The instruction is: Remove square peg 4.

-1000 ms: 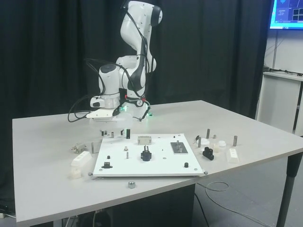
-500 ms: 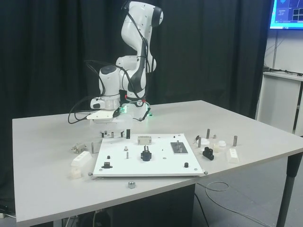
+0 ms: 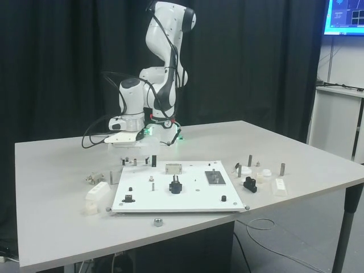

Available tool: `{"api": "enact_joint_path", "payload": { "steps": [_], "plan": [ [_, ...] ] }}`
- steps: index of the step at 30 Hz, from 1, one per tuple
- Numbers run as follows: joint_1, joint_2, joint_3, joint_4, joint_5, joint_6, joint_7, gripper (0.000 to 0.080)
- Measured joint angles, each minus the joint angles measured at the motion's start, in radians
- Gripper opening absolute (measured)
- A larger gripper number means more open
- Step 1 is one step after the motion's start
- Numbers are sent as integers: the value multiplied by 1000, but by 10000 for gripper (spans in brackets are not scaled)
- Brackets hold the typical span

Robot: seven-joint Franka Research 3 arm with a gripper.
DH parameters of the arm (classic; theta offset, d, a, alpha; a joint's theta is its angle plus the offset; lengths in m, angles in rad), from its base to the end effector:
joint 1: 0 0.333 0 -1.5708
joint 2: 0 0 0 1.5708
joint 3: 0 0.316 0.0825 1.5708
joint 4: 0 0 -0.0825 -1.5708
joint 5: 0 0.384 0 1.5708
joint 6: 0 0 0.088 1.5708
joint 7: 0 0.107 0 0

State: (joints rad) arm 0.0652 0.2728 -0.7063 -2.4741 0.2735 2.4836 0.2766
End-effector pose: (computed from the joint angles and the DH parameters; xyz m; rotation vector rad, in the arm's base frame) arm 0.3549 -0.2859 0.1968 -2.6256 1.6989 0.2816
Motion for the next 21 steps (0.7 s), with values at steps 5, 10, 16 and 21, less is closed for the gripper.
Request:
{"api": "enact_joint_path", "payload": {
  "steps": [5,10,16,21],
  "plan": [
    [0,-3,0,0,0,0,0,800],
    [0,-3,-1,0,0,0,0,800],
    [0,-3,-3,0,0,0,0,694],
    [0,-2,-6,0,0,-1,0,504]
  ]
}}
